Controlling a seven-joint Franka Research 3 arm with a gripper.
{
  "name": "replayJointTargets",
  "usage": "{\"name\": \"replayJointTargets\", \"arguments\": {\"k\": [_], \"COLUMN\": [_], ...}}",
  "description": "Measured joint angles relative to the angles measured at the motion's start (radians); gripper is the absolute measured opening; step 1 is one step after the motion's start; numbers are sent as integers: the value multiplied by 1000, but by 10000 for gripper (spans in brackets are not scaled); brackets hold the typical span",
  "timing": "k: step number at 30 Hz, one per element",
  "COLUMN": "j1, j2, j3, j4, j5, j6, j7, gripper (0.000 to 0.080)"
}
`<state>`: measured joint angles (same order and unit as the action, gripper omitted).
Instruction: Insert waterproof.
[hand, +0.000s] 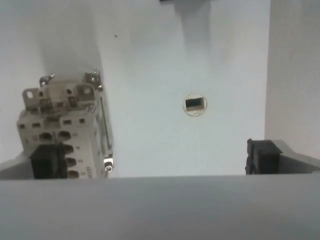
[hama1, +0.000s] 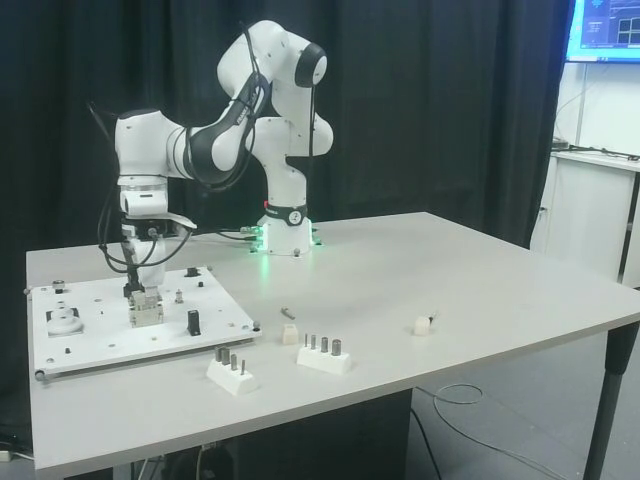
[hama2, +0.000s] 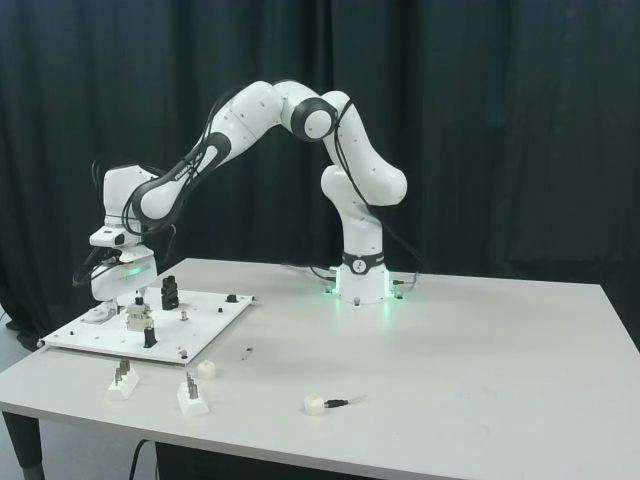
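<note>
In the wrist view, a connector block (hand: 62, 127) is seen on the white board (hand: 165, 60), touching one black fingertip (hand: 47, 160); the other fingertip (hand: 260, 156) is set well apart from the connector, so the fingers (hand: 154, 159) are spread and clamped on nothing. In the first room view, the connector (hama1: 146, 308) is shown just below the fingers (hama1: 133, 290). In the second room view, the connector (hama2: 138, 318) is seen on the board on the bench (hama2: 480, 360), just beside the fingers (hama2: 118, 300).
</note>
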<state>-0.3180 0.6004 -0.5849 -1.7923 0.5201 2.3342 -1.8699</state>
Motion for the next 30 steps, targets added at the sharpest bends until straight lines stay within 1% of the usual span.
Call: {"name": "replayJointTargets", "arguments": {"k": [30], "j1": [-1], "j2": [5], "j3": [0], "j4": [2], "j5": [2], "j6": [6], "j7": [21], "gripper": [800]}}
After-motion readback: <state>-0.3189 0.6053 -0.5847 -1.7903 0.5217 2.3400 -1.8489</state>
